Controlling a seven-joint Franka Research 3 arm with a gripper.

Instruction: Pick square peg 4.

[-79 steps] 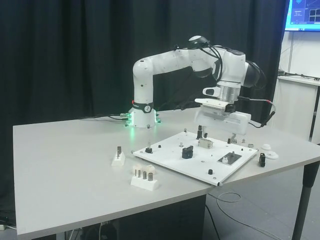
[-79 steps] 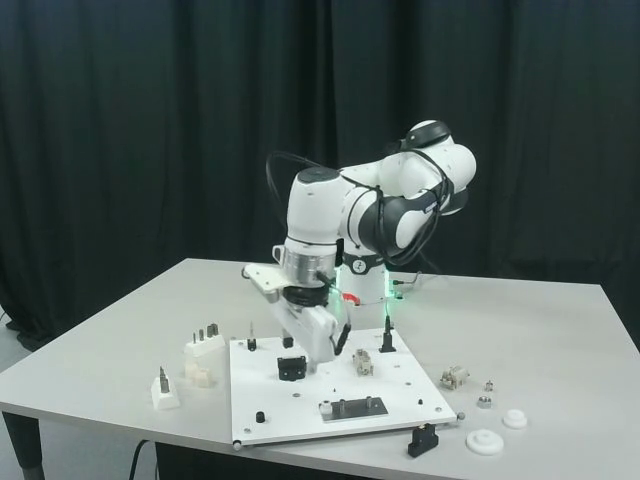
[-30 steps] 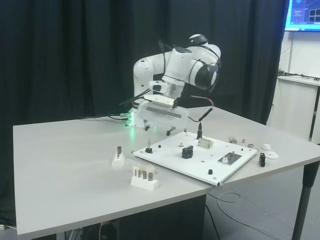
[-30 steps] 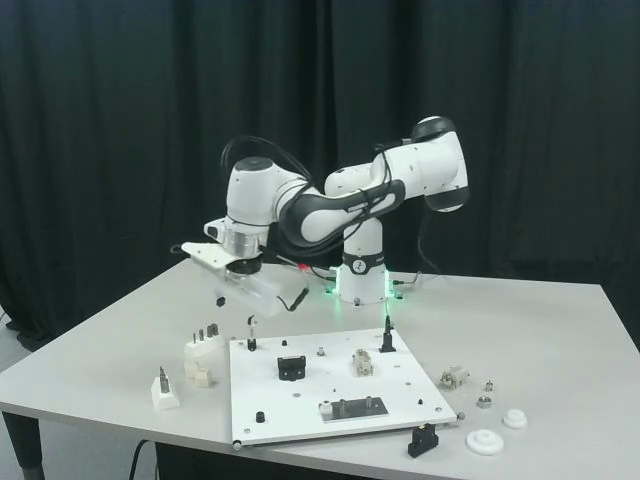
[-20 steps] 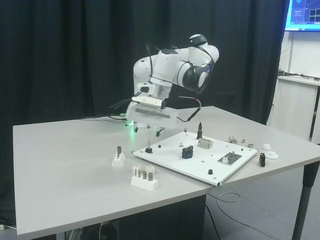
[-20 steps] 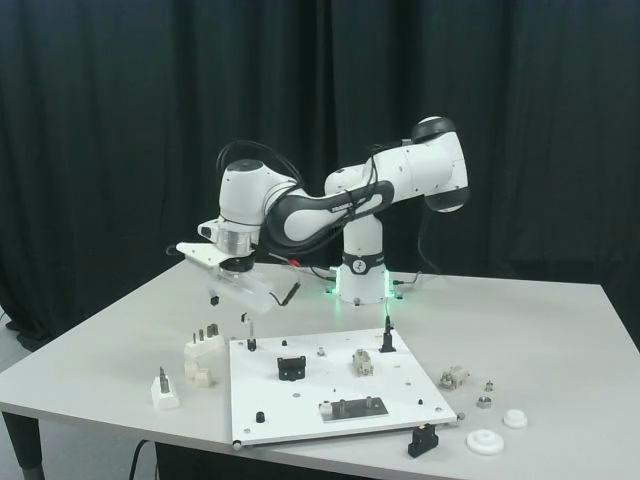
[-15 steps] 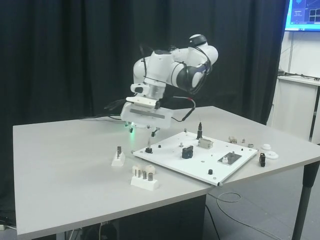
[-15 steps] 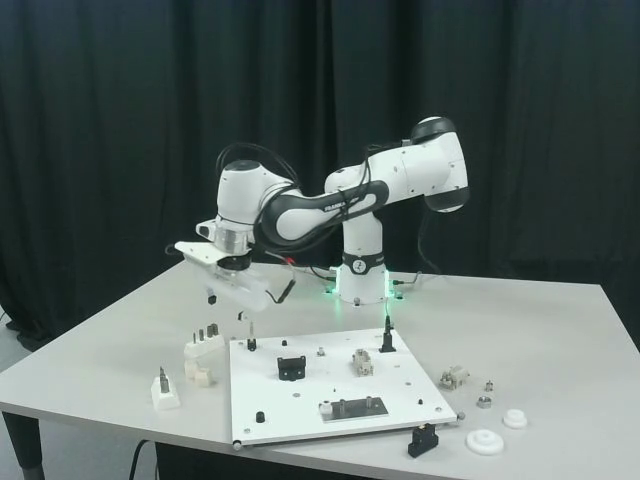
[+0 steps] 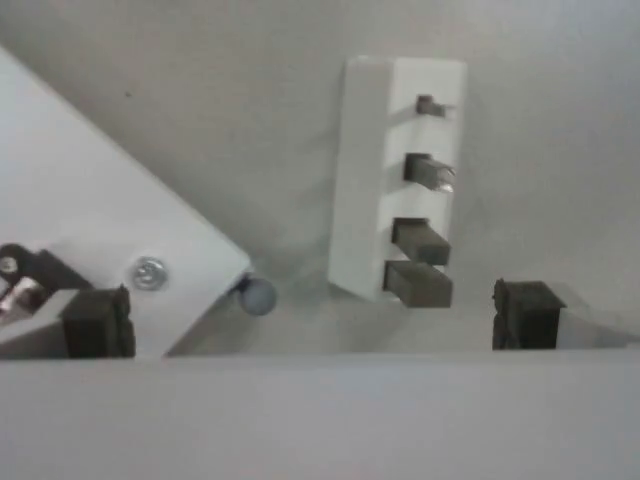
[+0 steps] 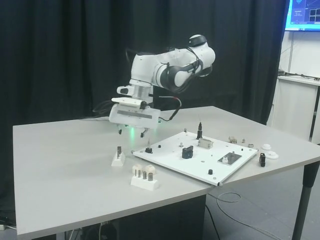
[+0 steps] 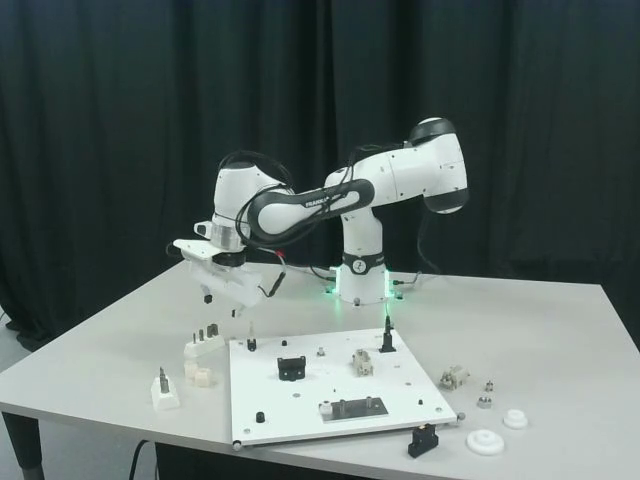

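I see the gripper (image 10: 131, 132) empty, fingers spread wide, hovering above the peg holder (image 9: 392, 175). Peg 4 (image 9: 417, 284) stands upright in it, roughly six o'clock below the gripper in the first room view.
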